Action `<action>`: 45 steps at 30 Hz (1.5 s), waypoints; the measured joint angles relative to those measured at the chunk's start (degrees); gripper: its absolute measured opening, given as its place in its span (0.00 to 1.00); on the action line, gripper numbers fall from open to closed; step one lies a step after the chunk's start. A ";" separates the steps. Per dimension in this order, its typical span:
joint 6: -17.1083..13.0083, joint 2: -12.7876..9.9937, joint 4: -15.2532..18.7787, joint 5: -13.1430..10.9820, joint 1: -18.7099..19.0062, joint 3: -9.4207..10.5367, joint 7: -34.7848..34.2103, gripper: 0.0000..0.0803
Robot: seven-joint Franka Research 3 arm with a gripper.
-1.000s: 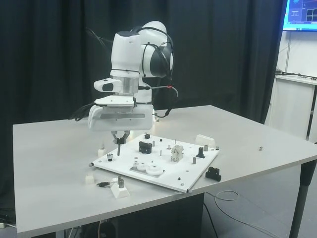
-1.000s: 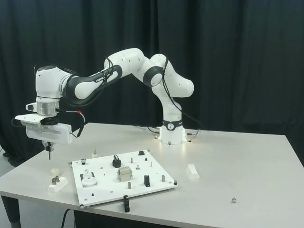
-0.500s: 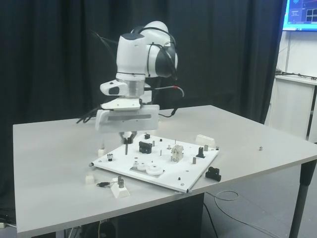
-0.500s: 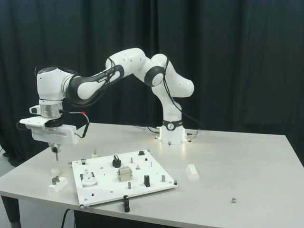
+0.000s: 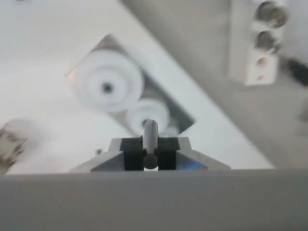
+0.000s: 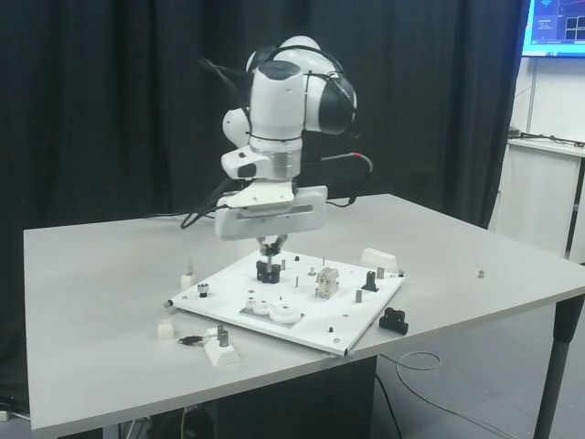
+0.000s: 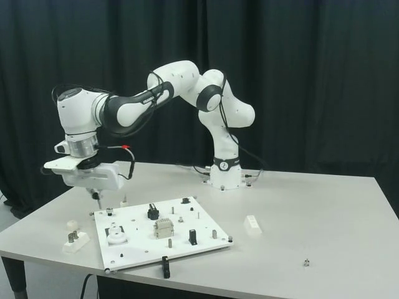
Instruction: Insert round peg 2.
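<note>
The claw [image 5: 150,153] pinches the round peg [image 5: 150,139] upright between its fingers, hovering over the white board [image 7: 206,237] left of centre in the second room view, above two white gears [image 5: 107,85].

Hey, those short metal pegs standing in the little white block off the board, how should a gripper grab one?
Grip a peg by its exposed upper end, coming straight down: they stand upright in the white block, lower ends sunk in it. The gripper already holds one peg.
</note>
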State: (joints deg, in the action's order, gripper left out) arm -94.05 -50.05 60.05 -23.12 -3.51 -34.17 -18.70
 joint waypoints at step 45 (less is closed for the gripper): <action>3.97 13.72 19.25 18.61 9.43 17.96 -28.47 0.07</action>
State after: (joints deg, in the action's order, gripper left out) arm -90.08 -36.33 79.30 -4.52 5.92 -16.21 -47.17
